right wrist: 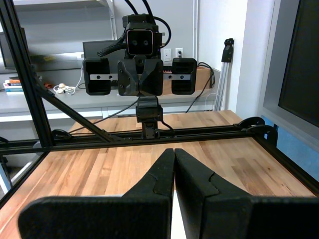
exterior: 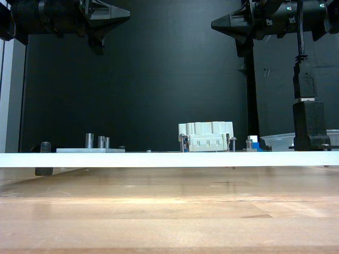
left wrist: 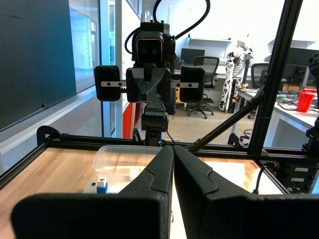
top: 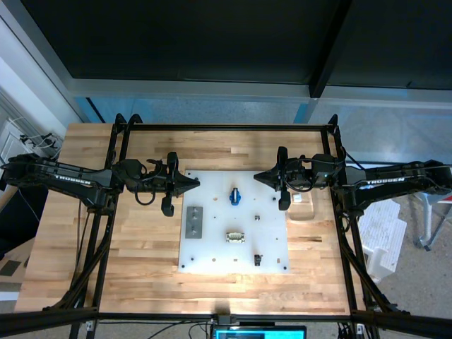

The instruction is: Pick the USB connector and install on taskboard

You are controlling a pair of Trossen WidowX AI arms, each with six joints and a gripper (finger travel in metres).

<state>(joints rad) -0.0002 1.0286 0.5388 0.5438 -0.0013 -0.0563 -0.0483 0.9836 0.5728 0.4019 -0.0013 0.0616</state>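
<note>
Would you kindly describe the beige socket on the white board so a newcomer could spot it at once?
Find the white board mid-table; the left gripper and the right gripper hang above its far edge, jaws shut. The beige socket sits near the board's middle, right of the grey block and nearer us than the blue part. Only it is cream-coloured with a ridged top.

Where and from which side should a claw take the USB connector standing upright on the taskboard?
Probably grip the USB connector by its moulded body above the metal shell, coming level from the side: it stands upright and its cable leaves the top, blocking a descent. The left claw and right claw, both shut, hover above the left and right edges of the taskboard.
</note>
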